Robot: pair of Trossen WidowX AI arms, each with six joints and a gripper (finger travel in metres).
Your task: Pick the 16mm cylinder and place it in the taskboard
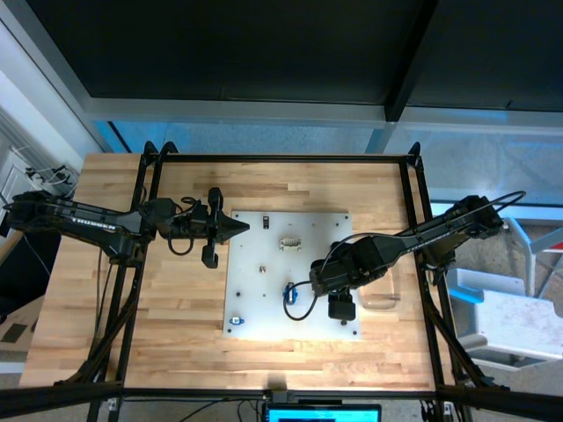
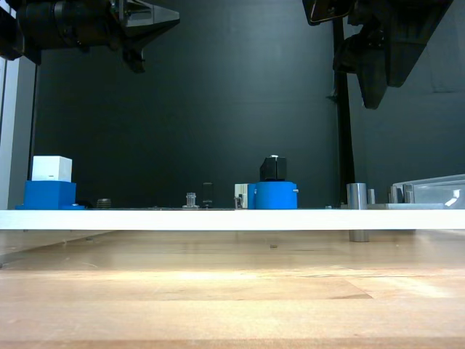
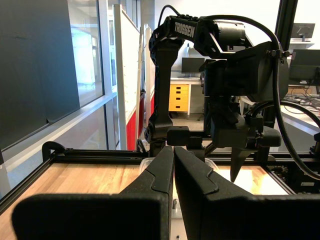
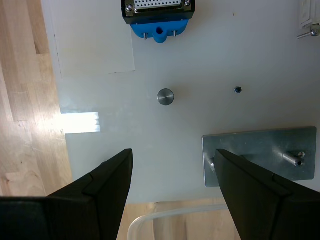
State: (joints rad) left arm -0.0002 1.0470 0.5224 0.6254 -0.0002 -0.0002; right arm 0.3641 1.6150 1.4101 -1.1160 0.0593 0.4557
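Room: black panels fill the top of the high view, and the low view has a black backdrop. Only the left wrist view shows windows (image 3: pixel 85 75), a yellow drawer cabinet (image 3: pixel 179 97) and office desks.
Surface: a pale butcher-block wooden table (image 1: pixel 88 290) edged by a black metal frame (image 1: pixel 281 159).
Taskboard (image 1: pixel 251 303): a large flat white square plate at the centre of the high view. The low view shows it edge-on as a white strip.
Left gripper (image 1: pixel 239 227): high over the plate's left edge, its fingers (image 3: pixel 160 172) pressed together and holding nothing.
Right gripper (image 1: pixel 339 309): raised above the plate's lower right, jaws spread wide and empty.
Clear plastic tray (image 1: pixel 380 299): just right of the plate.
16mm cylinder (image 4: pixel 165 96): a short grey metal peg standing free on the plate, between the blue connector (image 4: pixel 159 27) and the grey metal block (image 4: pixel 260 155). The right arm hides it in the high view. The low view shows it as an upright post (image 2: pixel 357 196).
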